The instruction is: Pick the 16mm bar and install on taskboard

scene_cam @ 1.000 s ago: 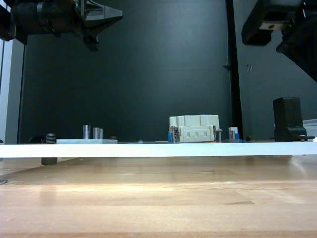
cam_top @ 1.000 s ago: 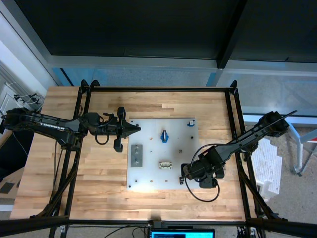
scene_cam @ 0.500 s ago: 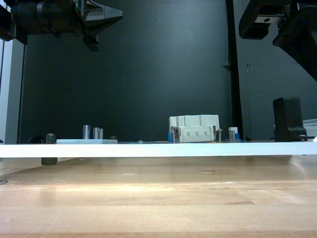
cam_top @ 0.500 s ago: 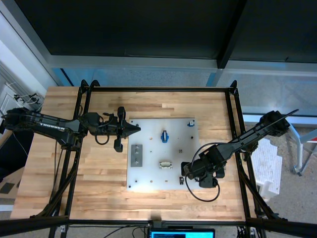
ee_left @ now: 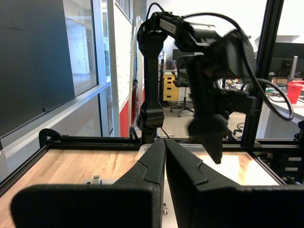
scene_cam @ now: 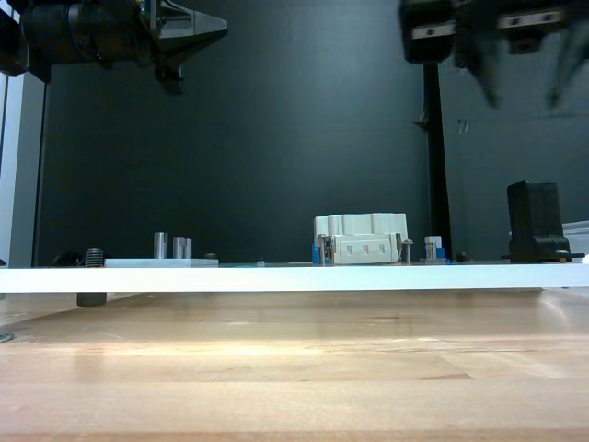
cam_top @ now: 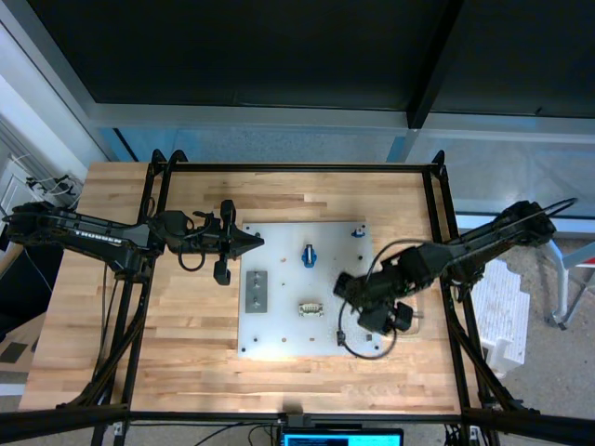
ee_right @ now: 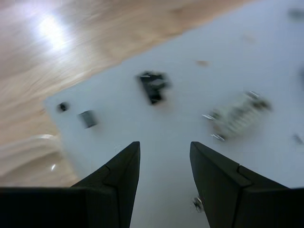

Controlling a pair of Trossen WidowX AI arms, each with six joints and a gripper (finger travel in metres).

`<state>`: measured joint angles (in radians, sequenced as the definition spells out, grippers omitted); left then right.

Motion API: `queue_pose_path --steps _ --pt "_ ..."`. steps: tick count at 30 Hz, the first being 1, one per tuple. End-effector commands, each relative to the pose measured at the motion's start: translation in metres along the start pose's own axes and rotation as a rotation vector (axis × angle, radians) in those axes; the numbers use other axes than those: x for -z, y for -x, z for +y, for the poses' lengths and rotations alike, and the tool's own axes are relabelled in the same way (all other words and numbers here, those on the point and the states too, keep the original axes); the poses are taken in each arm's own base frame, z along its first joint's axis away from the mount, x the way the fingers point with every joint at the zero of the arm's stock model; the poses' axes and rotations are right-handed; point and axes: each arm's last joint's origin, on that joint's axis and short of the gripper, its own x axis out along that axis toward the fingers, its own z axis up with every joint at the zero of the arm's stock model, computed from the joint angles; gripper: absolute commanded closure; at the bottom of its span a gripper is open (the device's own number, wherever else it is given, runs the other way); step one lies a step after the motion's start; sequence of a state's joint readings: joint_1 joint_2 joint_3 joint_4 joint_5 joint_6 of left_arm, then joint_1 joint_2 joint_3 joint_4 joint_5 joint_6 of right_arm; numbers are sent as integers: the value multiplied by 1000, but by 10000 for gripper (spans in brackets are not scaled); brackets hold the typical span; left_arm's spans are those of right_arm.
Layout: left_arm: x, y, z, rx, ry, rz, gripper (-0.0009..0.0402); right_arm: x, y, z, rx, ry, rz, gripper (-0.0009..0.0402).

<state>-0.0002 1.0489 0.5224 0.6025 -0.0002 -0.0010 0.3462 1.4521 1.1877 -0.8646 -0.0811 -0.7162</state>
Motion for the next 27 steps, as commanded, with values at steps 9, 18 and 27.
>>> queue_pose_path --steps 9,18,27 --pt "0 0 0 0 0 0 393 21 33 -22 169 -307 -69 289" --pt "0 0 0 0 0 0 393 38 55 -37 288 -475 -159 356" --pt "0 0 0 0 0 0 393 48 65 -59 412 -638 -289 395"
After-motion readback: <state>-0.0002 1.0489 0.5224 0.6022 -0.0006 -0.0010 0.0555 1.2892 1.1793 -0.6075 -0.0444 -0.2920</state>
